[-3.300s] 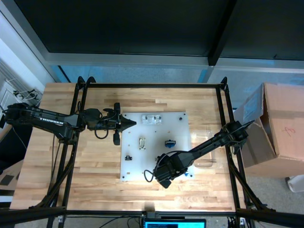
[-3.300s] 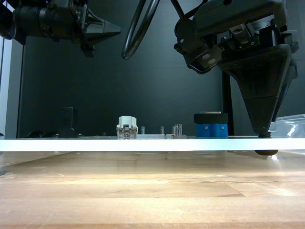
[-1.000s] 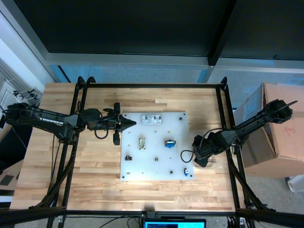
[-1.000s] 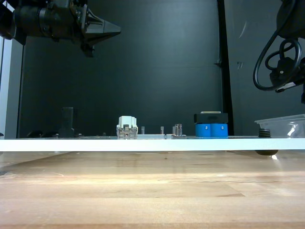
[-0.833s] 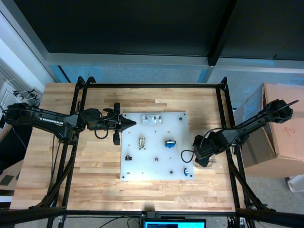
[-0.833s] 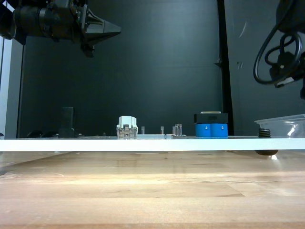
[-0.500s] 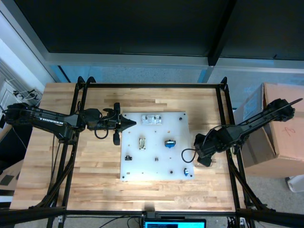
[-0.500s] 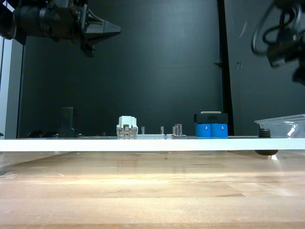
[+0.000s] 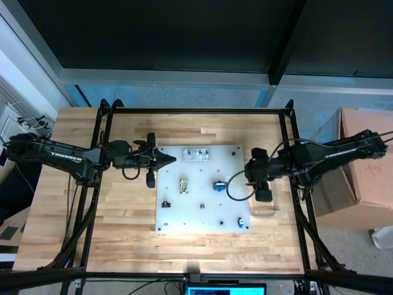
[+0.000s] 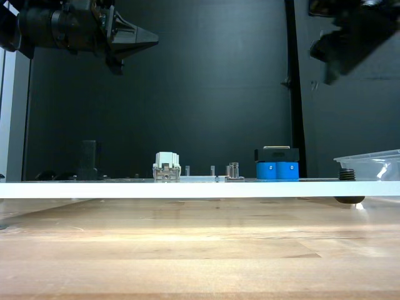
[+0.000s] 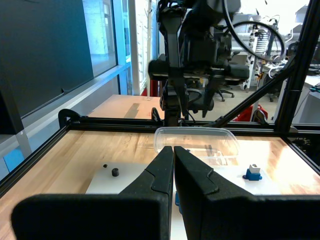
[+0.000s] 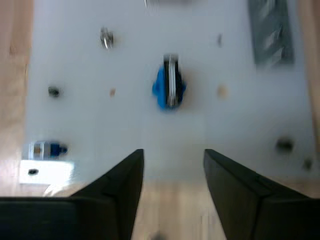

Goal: Unfasten the M12 nut and place it in the container

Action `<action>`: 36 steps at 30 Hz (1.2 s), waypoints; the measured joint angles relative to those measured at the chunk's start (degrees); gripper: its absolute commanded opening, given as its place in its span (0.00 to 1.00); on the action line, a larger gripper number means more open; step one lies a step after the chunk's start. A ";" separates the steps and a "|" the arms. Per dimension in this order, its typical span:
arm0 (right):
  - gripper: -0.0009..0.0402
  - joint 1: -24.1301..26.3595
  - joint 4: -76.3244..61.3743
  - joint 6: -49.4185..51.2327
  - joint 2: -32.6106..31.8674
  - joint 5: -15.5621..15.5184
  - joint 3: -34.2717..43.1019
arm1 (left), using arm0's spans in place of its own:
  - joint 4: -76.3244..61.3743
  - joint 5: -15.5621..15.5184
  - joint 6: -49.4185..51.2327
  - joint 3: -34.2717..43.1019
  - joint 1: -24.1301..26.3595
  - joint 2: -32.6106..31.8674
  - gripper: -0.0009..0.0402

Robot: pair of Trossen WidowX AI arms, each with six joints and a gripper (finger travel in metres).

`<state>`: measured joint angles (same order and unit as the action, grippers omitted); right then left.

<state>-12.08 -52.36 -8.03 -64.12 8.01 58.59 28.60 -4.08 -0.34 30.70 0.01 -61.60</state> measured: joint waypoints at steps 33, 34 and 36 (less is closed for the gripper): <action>0.02 15.37 82.14 3.10 3.63 -12.44 -26.95 | -0.02 0.00 -0.02 0.00 0.00 0.00 0.02; 0.02 15.37 82.23 2.99 3.63 -12.33 -27.12 | -0.02 0.00 -0.02 0.00 0.00 0.00 0.02; 0.02 15.41 82.25 2.97 3.63 -12.17 -27.17 | -0.02 0.00 0.00 0.00 0.00 0.00 0.02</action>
